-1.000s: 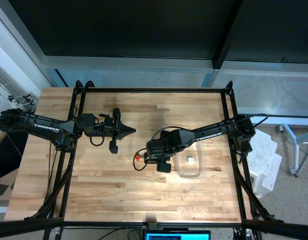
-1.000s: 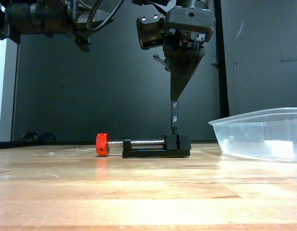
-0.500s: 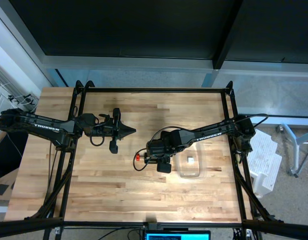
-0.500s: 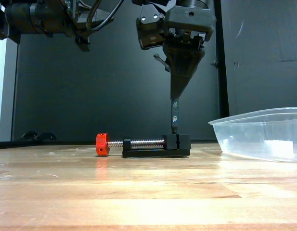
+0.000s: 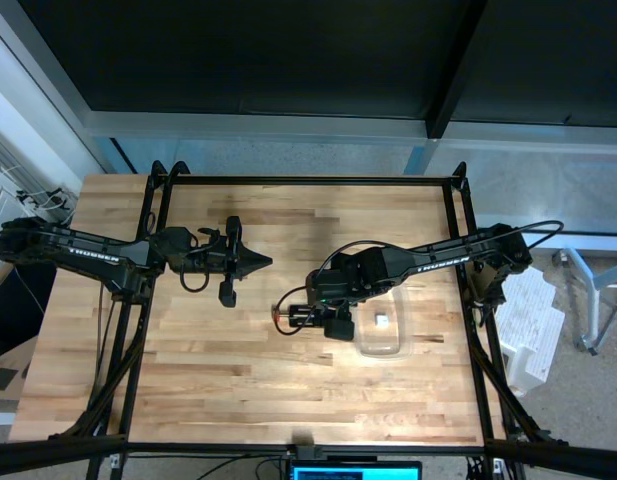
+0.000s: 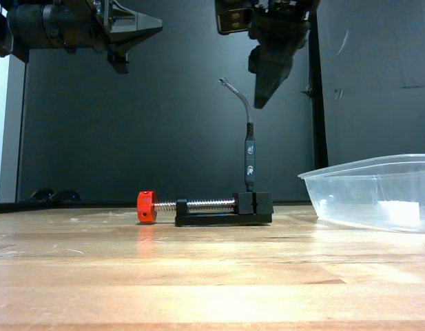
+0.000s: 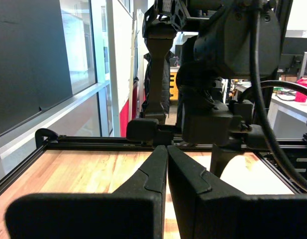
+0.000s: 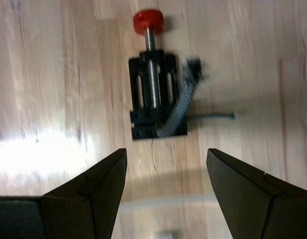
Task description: Pick the USB-C connector and install on taskboard
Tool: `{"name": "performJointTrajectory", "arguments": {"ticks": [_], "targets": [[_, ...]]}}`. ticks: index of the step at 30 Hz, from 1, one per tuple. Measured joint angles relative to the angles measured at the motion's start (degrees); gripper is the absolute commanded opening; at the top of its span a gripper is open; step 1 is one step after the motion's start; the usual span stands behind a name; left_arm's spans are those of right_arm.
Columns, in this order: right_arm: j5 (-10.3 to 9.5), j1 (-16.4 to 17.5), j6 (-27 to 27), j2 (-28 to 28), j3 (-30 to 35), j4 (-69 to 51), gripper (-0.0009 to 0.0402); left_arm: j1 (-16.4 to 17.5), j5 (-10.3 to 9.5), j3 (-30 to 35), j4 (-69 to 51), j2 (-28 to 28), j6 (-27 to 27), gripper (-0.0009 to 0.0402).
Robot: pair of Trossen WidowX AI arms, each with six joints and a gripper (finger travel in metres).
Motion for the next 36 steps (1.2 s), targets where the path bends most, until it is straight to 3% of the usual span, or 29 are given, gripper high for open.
{"name": "performJointTrajectory", "arguments": {"ticks": [10,20,23,36], "targets": [[0.04,0.0,-3.2,-2.2,0.0,-0.5,0.0208,0.0,0.00,0.0,0.0,0.0,0.0,0.0000],[0.46,-0.5,-6.6,-8.4,-1.5,2.4,0.0060,0.0,0.00,0.0,0.0,0.0,0.0,0.0000],[0.46,-1.2,-6.7,-11.1,-4.9,6.5,-0.0002,0.0,0.02,0.0,0.0,0.0,0.0,0.0000],[0.46,-3.6,-10.9,-28.1,-27.7,35.6,0.0000,0.0,0.02,0.0,0.0,0.0,0.0,0.0000]]}}
